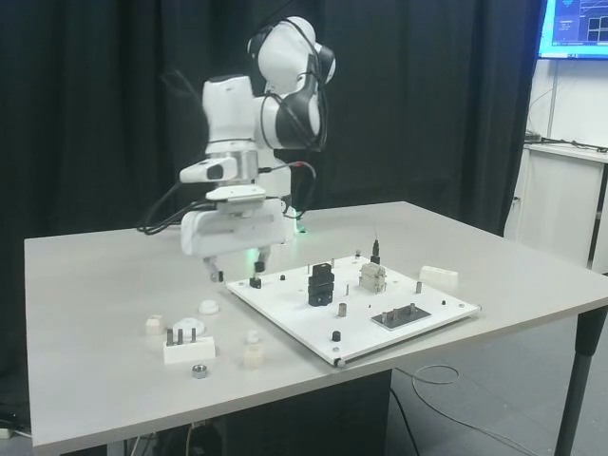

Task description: Pick bolt 4.

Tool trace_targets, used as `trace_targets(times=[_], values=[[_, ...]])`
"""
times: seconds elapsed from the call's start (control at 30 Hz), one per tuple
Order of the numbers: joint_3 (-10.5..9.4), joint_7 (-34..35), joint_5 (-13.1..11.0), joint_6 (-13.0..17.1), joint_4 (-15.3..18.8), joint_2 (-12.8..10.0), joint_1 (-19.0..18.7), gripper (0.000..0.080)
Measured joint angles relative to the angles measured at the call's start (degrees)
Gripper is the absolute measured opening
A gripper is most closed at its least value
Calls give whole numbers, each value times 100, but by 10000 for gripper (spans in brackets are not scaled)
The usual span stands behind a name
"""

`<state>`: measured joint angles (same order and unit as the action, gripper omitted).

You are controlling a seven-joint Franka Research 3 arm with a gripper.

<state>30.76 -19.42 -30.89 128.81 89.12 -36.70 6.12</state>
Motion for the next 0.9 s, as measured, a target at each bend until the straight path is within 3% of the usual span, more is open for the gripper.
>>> trace_targets(times=[0.33,0.63,0.9], values=[[0,270,-335,-37,-147,-295,239,800],[83,620,-219,-294,-424,-538,264,800],[177,620,-9,-621,-923,-863,269,800]])
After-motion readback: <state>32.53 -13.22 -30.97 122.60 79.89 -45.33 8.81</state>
